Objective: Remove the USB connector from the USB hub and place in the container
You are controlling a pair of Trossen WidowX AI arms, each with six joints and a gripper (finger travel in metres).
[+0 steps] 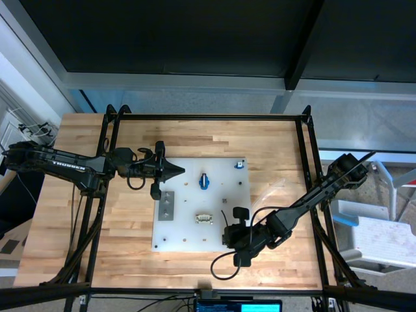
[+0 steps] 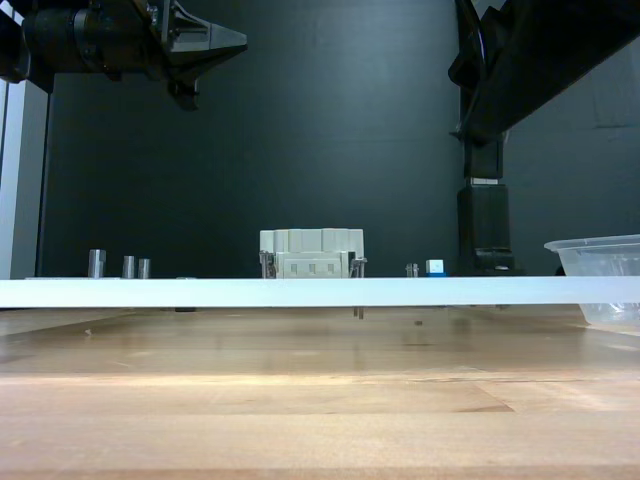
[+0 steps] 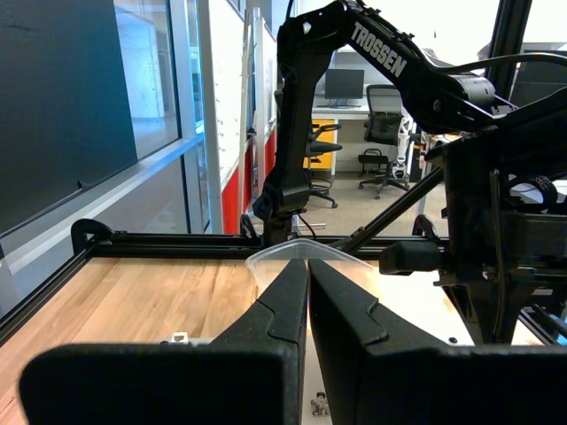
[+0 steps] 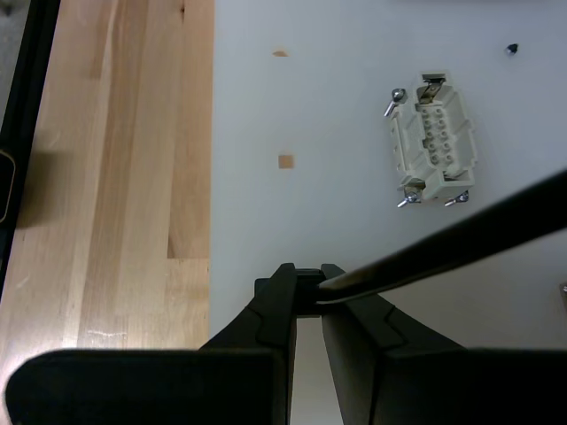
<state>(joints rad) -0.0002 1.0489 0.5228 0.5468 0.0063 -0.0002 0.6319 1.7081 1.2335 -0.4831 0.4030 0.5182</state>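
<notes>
My right gripper (image 1: 227, 231) reaches down onto the near part of the white board (image 1: 227, 188). In the right wrist view the right gripper (image 4: 306, 282) is shut on a small black plug, and the thin black cable (image 4: 443, 243) of the USB connector runs away from it. The same cable (image 1: 223, 216) shows just beyond the fingertips. I cannot tell the USB hub apart from the plug under the fingertips. The clear container (image 1: 270, 193) lies at the board's right edge, also seen as a clear container (image 2: 600, 270) at table height. My left gripper (image 1: 179, 171) hovers shut and empty above the board's left edge.
A beige multi-pin connector (image 1: 204, 218) stands on the board left of my right gripper. A grey metal block (image 1: 168, 208) lies near the board's left edge and a blue piece (image 1: 205, 181) sits further back. A black frame borders the wooden table.
</notes>
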